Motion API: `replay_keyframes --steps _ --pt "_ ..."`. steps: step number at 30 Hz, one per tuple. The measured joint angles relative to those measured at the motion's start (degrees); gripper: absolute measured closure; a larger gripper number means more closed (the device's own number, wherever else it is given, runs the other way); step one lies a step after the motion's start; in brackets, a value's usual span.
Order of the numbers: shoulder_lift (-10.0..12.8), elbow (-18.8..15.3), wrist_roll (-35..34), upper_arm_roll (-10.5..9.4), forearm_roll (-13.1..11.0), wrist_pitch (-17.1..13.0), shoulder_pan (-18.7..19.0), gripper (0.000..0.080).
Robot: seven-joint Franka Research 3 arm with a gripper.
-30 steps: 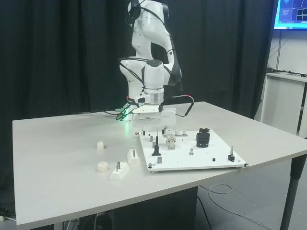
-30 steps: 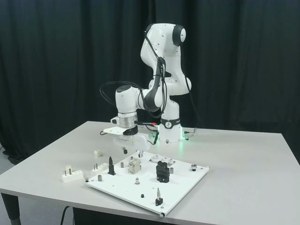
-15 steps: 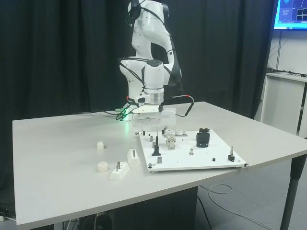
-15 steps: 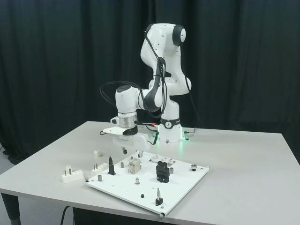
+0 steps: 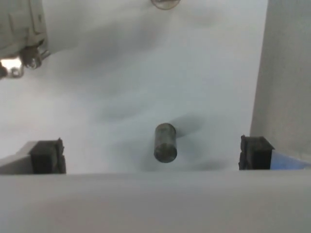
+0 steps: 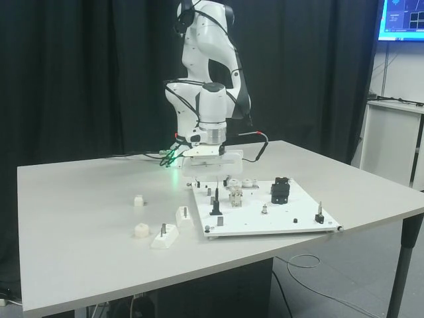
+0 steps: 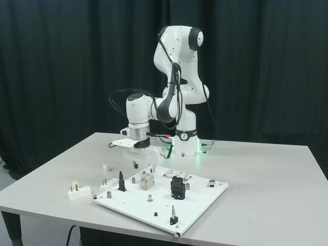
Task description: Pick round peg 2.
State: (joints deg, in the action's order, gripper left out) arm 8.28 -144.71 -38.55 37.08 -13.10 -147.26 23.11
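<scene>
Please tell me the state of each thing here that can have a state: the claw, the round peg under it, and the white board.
claw: open, empty, a finger on each side of the peg
round peg: upright on the board, not touched
white board: flat on the grey table

Round peg [image 5: 165, 142] of dull grey metal, smooth; white board [image 6: 291, 215] of matt, smooth plastic; arm [image 7: 169, 102] in glossy white plastic shell; table [image 6: 79, 225] matt grey; black curtain [image 7: 61, 66] of cloth
</scene>
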Motion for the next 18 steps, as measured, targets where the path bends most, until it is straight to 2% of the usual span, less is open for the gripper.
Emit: replay_keyframes --steps 18 --pt "0.0 1.2 0.0 0.17 0.0 -1.9 0.0 0.0003"
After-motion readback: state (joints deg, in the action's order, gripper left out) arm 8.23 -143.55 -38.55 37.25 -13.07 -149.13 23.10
